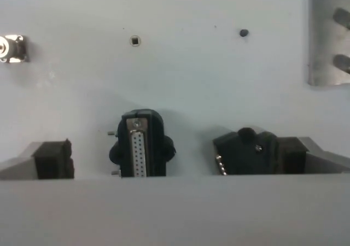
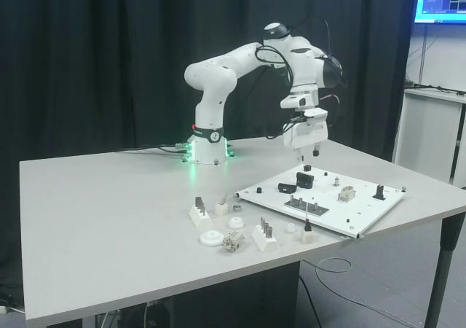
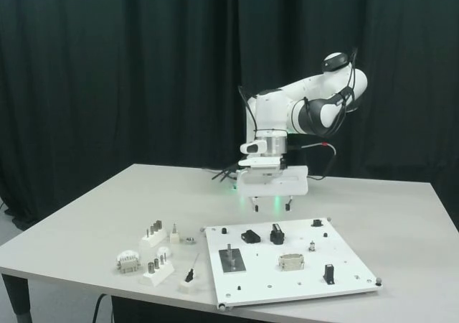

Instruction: Pick D-SUB.

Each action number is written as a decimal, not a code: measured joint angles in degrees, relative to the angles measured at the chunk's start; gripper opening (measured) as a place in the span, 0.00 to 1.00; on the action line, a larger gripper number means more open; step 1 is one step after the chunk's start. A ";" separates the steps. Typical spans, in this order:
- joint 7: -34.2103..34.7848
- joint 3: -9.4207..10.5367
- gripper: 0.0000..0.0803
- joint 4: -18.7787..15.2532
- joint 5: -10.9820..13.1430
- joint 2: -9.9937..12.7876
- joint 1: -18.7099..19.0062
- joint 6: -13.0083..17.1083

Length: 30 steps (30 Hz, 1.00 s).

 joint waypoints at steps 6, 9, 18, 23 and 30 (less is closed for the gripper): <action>0.00 -1.32 1.00 0.00 -1.07 0.00 0.00 -0.92; 0.00 -1.78 1.00 0.00 -1.27 0.00 0.00 -1.14; 0.25 -2.63 1.00 0.00 -1.37 0.00 -0.05 -1.16; 0.66 -3.05 1.00 0.00 -1.63 0.00 -0.14 -1.16; 0.78 -3.38 1.00 0.01 -1.98 0.00 -0.30 -1.16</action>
